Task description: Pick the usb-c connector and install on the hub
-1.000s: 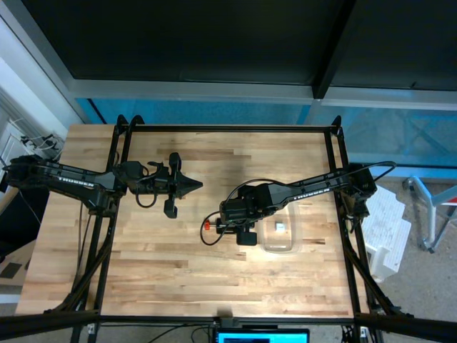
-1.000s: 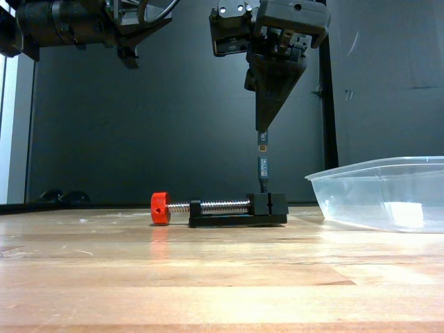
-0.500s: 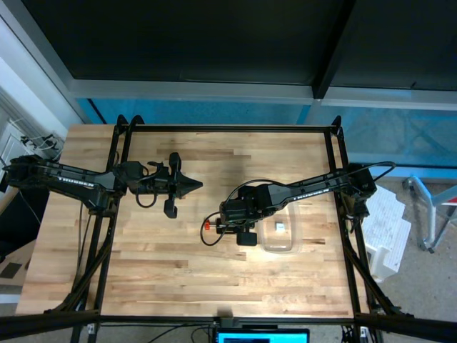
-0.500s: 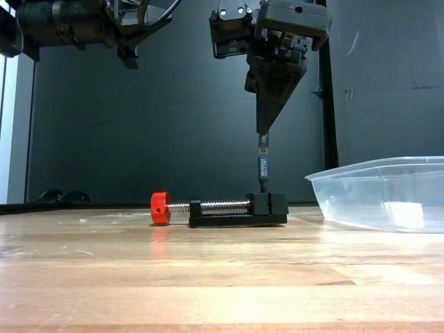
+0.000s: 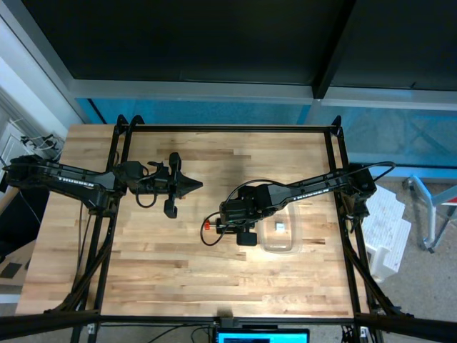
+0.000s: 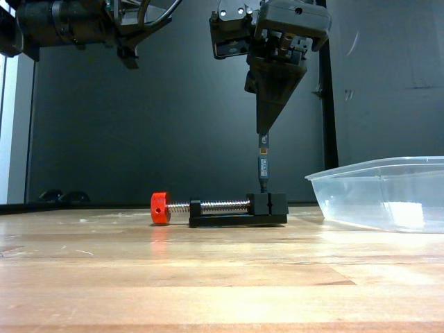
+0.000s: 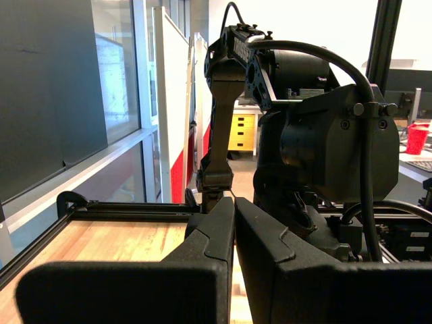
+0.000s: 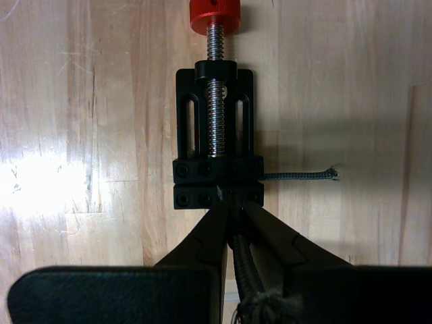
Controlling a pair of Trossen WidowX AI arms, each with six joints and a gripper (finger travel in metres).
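My right gripper (image 6: 263,130) points straight down, shut on the usb-c connector (image 6: 263,144), which hangs upright from its tips. The connector's lower end meets the top of the dark upright hub piece (image 6: 263,171) clamped in a small black vise (image 6: 236,209) with a red knob (image 6: 160,208). Whether the plug has entered, I cannot tell. In the right wrist view the gripper (image 8: 229,200) sits directly over the vise's jaw block (image 8: 217,182), hiding the joint. My left gripper (image 5: 197,186) hovers shut and empty over the table's left half, its fingers (image 7: 223,226) pressed together.
A clear plastic container (image 6: 381,194) stands just right of the vise, with a small white item (image 5: 280,226) inside. A grey braided cord (image 8: 300,175) runs out sideways from the vise. A black frame (image 5: 228,128) borders the wooden table (image 5: 164,271).
My right gripper has lowered slightly with the connector, closing the small gap above the upright hub piece. The left arm has not moved.
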